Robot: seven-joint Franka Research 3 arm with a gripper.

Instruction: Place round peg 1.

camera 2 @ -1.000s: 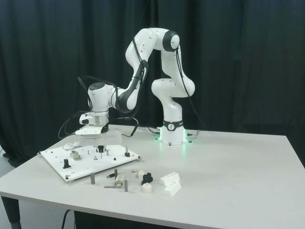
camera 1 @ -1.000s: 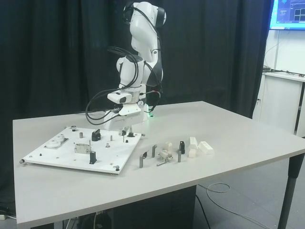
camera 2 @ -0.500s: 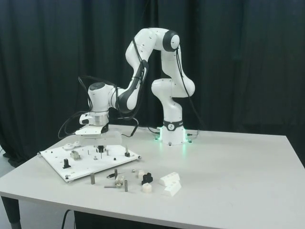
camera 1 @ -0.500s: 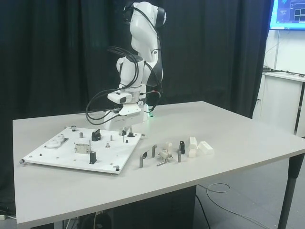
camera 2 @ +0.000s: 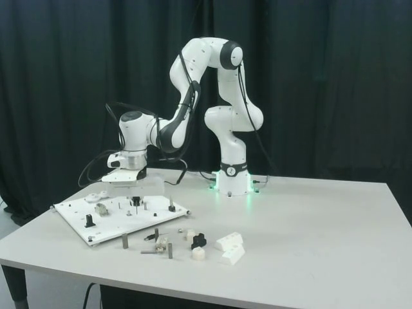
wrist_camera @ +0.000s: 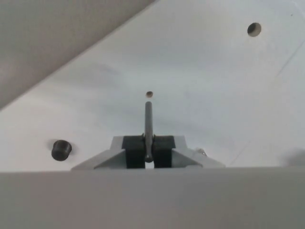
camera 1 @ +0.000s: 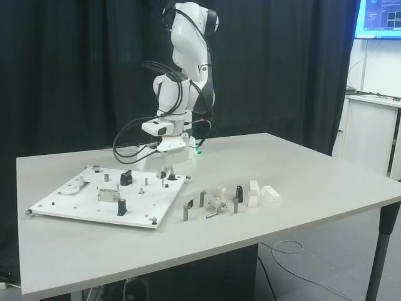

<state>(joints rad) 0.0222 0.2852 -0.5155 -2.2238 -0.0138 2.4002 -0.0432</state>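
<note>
In the wrist view my gripper [wrist_camera: 148,151] is shut on round peg 1 [wrist_camera: 148,121], a thin grey pin held between the two black pads. The pin's tip stands just short of a small hole [wrist_camera: 149,94] in the white board [wrist_camera: 214,86]; whether it touches the board I cannot tell. From the first room view the gripper [camera 1: 164,172] hangs low over the far right part of the board [camera 1: 88,205]. The second room view shows the gripper [camera 2: 134,201] above the middle of the board [camera 2: 71,215].
A black stud [wrist_camera: 61,149] and a larger hole [wrist_camera: 254,29] lie on the board near the peg. Black and grey fixtures [camera 1: 121,205] stand on the board. Several loose pegs and white blocks [camera 1: 235,194] lie on the grey table [camera 1: 313,182] to the board's right.
</note>
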